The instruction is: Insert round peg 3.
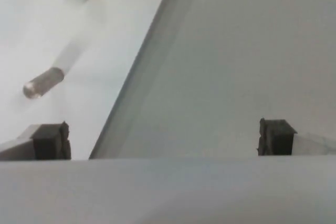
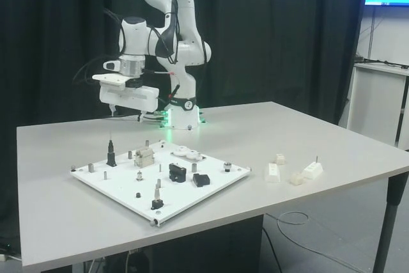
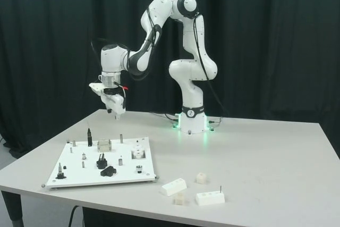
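Step in hand: the approach, as I judge it; nothing is gripped and no peg has been picked up.
Jaws: the gripper (image 1: 164, 139) has its jaws spread wide, with only bare surface between the 2 black fingertips (image 1: 51, 141).
Arm: the white arm (image 3: 154, 30) holds the gripper well above the desk (image 2: 300, 129), over the far edge of the white board (image 2: 124, 193), which is the edge nearer the robot's base (image 3: 193, 123).
Wrist view: 2 grey metal pegs (image 1: 43, 82) stand on the board; the board's edge runs across the view, with grey desk beyond it.
Task's thing: round peg 3 is not marked in any view, so I cannot tell which peg it is. The likely candidates are the small upright pegs on the board.
Other things: 4 small white blocks (image 3: 173, 186) lie on the desk, well apart from the board, one with a thin pin standing in it.
Next move calls for: bringing the spread jaws down over the right peg, centred on its shaft, and only then pinching. Neighbouring fixtures stand near, so the descent should be straight and slow.
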You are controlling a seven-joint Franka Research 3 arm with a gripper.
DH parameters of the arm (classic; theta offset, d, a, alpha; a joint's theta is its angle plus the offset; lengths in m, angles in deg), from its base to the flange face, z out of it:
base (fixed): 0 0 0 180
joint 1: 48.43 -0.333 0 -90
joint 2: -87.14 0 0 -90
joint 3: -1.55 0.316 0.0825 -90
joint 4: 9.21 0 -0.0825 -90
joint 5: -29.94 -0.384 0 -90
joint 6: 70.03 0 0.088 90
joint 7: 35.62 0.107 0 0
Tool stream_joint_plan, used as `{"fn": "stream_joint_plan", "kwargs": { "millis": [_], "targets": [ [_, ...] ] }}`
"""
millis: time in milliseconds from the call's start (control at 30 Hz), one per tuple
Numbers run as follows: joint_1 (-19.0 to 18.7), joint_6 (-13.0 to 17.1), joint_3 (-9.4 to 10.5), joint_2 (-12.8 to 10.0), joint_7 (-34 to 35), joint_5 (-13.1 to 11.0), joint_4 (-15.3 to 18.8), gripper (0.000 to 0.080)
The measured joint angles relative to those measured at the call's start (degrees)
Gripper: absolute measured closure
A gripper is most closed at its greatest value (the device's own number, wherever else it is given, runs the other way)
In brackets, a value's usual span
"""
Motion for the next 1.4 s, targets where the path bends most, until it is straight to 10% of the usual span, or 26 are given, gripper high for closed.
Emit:
{"fn": "stream_joint_plan", "kwargs": {
  "millis": [1400],
  "targets": [
    [-5.09,3.48,0.34,-10.52,-1.19,-6.31,-0.53,0.0003]
  ]
}}
